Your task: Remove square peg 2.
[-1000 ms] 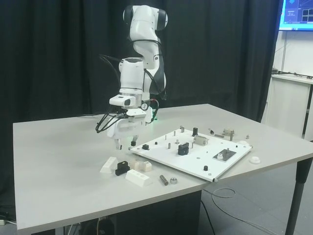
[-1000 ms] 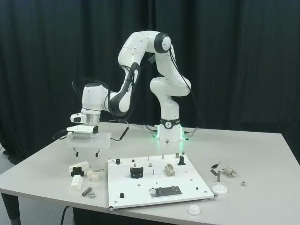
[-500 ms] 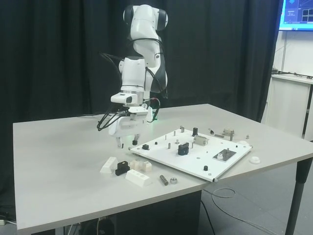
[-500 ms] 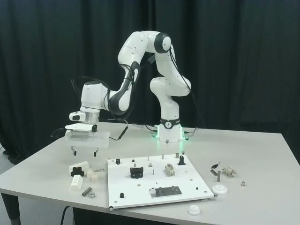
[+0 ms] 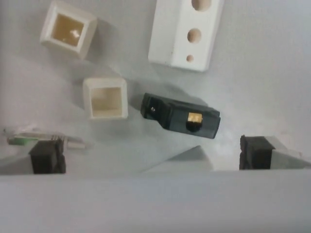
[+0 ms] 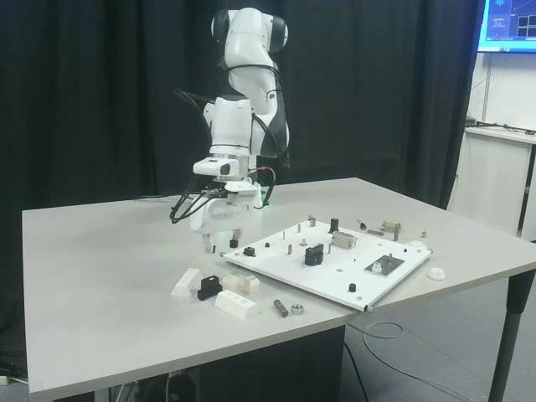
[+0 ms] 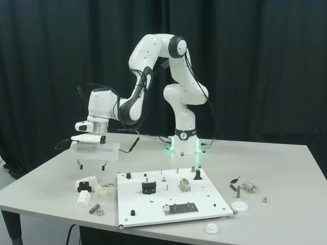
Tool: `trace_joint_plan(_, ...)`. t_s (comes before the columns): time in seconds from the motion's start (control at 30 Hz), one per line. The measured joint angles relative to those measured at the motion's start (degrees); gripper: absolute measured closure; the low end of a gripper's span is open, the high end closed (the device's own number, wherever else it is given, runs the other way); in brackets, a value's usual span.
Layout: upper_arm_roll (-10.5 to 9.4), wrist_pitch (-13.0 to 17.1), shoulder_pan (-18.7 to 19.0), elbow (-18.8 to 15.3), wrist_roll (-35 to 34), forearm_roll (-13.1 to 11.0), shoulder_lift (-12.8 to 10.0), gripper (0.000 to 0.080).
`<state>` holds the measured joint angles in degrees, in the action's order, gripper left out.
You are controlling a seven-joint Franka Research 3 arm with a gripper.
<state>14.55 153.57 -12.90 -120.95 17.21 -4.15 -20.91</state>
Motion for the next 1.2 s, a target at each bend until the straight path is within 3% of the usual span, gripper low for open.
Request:
trace_joint_plan(0.7,-2.20,-2.82,0.16,0.85,0.06,0.00,-0.01,0.0003)
trace_joint_plan(1.2,-3.37,-10.78,1.70,1.15,-2.63,-0.22,1.29,0.0003)
